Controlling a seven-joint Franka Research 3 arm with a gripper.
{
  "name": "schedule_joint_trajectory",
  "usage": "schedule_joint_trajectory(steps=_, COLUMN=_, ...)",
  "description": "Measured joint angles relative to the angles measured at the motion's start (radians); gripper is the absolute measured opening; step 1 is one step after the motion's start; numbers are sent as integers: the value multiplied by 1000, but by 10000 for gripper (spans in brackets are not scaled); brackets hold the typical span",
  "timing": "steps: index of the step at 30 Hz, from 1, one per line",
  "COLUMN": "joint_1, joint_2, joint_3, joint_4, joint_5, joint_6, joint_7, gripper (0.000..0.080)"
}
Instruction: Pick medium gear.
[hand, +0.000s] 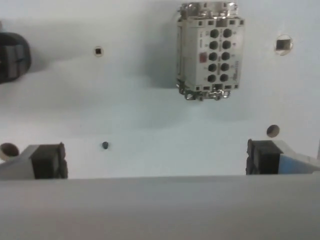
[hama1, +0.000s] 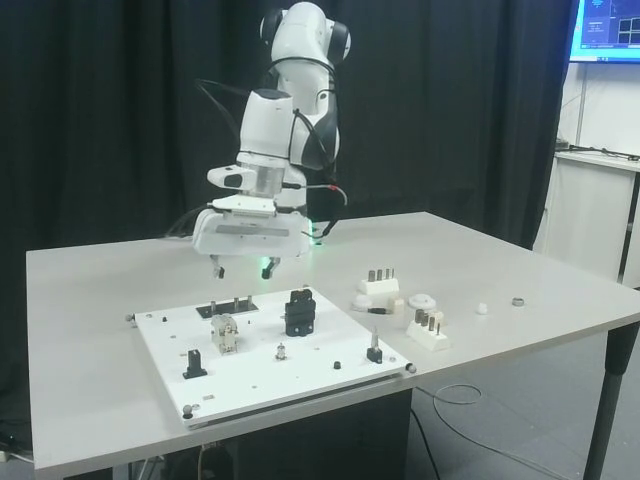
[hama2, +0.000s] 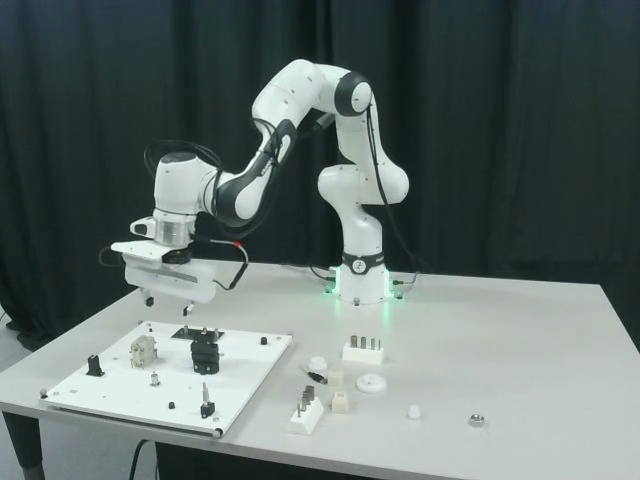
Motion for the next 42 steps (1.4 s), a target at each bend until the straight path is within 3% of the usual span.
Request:
schedule_joint_trajectory(steps=17, joint_1=-18, joint_2=24, joint_3=0, joint_4=0, joint_5=6, joint_6=43, joint_7=-13, gripper=800)
schedule_joint_trajectory(steps=42, joint_1=-41, joint_2=35, joint_3=0, joint_4=0, joint_5=21, joint_6=65, joint_7=-36, gripper=800)
